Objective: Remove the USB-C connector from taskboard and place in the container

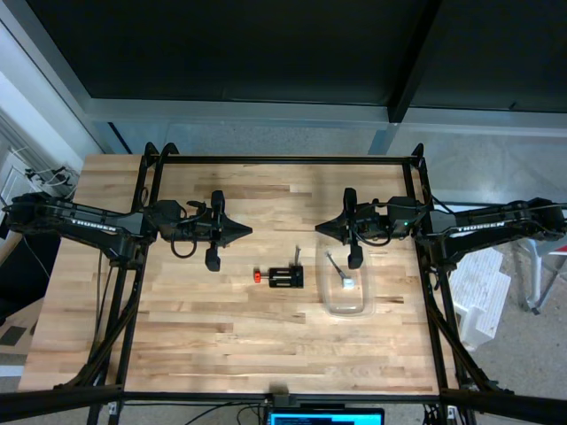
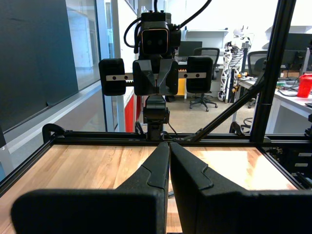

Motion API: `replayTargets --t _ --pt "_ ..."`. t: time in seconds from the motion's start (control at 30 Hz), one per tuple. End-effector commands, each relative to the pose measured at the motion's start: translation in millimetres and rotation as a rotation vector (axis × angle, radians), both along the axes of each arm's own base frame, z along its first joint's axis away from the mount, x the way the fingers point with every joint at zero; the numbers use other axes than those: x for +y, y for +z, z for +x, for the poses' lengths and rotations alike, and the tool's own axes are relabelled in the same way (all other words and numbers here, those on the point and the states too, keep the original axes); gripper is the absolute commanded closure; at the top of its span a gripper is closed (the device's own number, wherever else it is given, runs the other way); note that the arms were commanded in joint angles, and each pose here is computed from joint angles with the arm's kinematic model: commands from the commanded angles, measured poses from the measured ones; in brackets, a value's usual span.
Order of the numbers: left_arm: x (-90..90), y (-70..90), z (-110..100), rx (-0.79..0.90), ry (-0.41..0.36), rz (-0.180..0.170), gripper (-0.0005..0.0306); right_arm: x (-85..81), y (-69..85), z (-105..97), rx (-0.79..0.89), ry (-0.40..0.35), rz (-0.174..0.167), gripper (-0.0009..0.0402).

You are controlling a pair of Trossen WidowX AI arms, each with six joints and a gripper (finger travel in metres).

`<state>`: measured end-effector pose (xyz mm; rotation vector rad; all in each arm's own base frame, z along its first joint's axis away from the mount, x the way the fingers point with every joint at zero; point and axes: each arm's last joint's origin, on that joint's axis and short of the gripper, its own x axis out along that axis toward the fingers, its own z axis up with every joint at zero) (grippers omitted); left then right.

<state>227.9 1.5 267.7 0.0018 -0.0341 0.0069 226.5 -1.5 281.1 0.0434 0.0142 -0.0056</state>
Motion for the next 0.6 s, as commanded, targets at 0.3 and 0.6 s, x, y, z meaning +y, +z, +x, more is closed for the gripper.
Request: replayTargets --t 0.3,0.6 --pt "0.0 -0.1 0.1 0.000 0.000 0.000 0.0300 -0.6 0.6 0.2 -0.007 -0.011 0.004 0.0393" --pt "0.0 -0.1 0.1 0.000 0.000 0.000 0.0300 -0.6 0.5 0.2 -0.007 -0.011 0.002 0.0393"
